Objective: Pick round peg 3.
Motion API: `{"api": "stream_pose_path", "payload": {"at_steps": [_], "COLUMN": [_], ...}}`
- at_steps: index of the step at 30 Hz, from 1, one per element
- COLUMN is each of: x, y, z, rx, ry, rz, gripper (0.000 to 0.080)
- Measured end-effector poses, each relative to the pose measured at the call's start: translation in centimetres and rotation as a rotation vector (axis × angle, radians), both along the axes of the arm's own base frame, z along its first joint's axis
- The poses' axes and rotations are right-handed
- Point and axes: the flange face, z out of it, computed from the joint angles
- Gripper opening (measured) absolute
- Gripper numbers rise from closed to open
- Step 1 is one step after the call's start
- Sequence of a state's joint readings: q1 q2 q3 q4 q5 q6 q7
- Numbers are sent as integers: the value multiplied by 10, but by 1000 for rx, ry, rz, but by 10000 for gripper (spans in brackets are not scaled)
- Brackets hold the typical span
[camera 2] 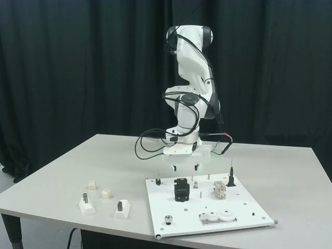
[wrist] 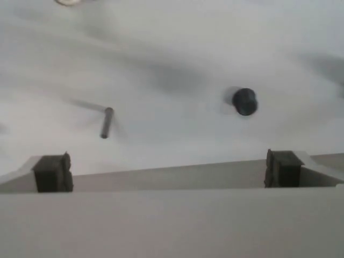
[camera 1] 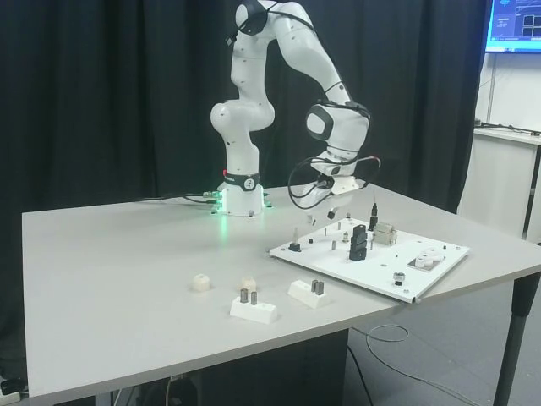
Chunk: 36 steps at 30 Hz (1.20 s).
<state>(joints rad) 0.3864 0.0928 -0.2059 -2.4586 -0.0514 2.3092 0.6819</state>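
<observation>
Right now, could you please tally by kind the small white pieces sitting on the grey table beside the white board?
Small white blocks: 2
White holders with upright pegs: 2
Total: 4

A white robot arm (camera 1: 279, 59) stands on a grey table (camera 1: 118, 262) before a black curtain (camera 2: 78, 67). Below its gripper (camera 2: 184, 167) lies a white board (camera 2: 207, 207); green light (camera 1: 221, 201) glows at the arm's base.

Robotics lab, white robot arm (camera 1: 279, 76) bolted to a grey table (camera 1: 110, 254), black curtains (camera 2: 78, 67) behind, white assembly board (camera 2: 207, 207) with small parts, monitor (camera 1: 513, 25) in one corner
</observation>
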Motion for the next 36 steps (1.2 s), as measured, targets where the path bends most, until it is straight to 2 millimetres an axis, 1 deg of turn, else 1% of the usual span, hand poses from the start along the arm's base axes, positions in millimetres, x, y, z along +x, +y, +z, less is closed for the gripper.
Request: {"api": "stream_pose_path", "payload": {"at_steps": [12,20,36], "x": [1,4,13], "y": [11,12,11], "z": [17,28,41], "rx": [23,27,18], "ry": [-12,-14,-27], "rz": [2,13,35], "gripper": [800,800,800]}}
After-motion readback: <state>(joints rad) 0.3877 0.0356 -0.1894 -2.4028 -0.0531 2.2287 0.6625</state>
